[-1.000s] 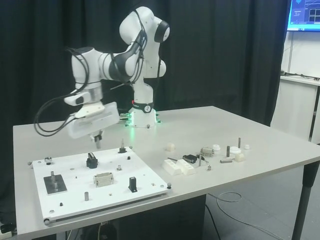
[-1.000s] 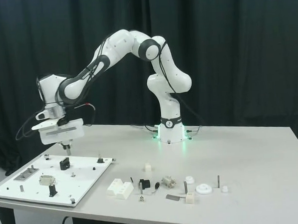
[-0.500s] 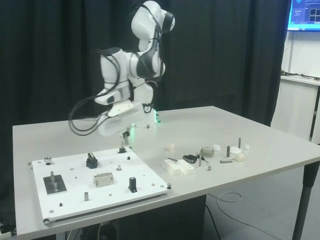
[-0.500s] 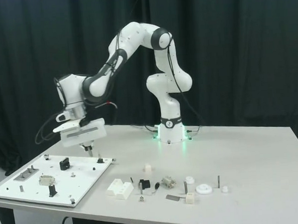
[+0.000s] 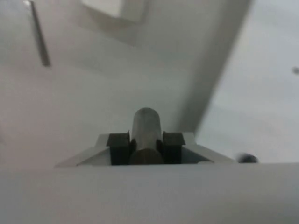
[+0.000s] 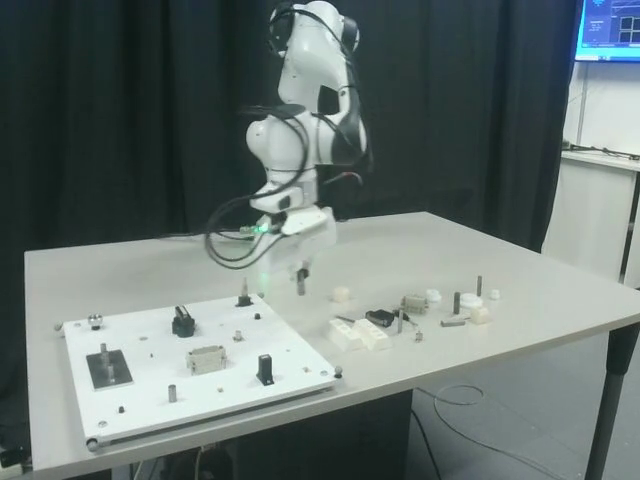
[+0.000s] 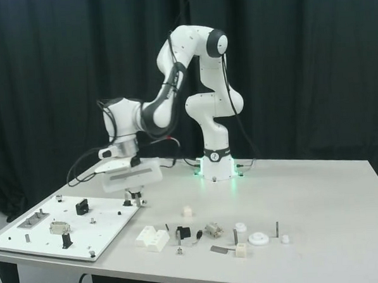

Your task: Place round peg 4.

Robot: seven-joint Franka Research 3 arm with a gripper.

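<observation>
We see the end effector (image 5: 145, 148) closed on a grey round peg (image 5: 146, 128), its two black fingertips (image 5: 118, 145) pressing the peg from either side so that the peg's rounded end sticks out past them. In the first room view the end effector (image 6: 300, 272) hangs in the air with the round peg (image 6: 300, 284) pointing down, above the grey worktop (image 6: 420, 250) just beyond the right edge of the white board (image 6: 200, 365) and clear of both. In the second room view the end effector (image 7: 135, 195) sits over the far right corner of the white board (image 7: 67, 227).

The white arm (image 6: 310, 90) rises from its base (image 7: 217, 165) at the far side of the worktop, where a green light glows, and bends down toward the board.

On the board we make out a black block (image 6: 182, 322) toward the far side, a black upright piece (image 6: 265, 369) near the front edge, a grey plate with a post (image 6: 107, 366) at the left, a small peg (image 6: 172, 391) standing near the front, and a pale connector-like part (image 6: 204, 358) in the middle.

To the right of the board, on the worktop, lie two white blocks (image 6: 358, 333) touching each other, a small pale cube (image 6: 341, 294) farther back, a black part with a cable (image 6: 380, 318), and further right a cluster of small white and grey pieces, among them an upright grey pin (image 6: 478, 285). In the wrist view a thin rod (image 5: 39, 35) and a white block (image 5: 114, 8) lie on the worktop beyond the peg.
</observation>
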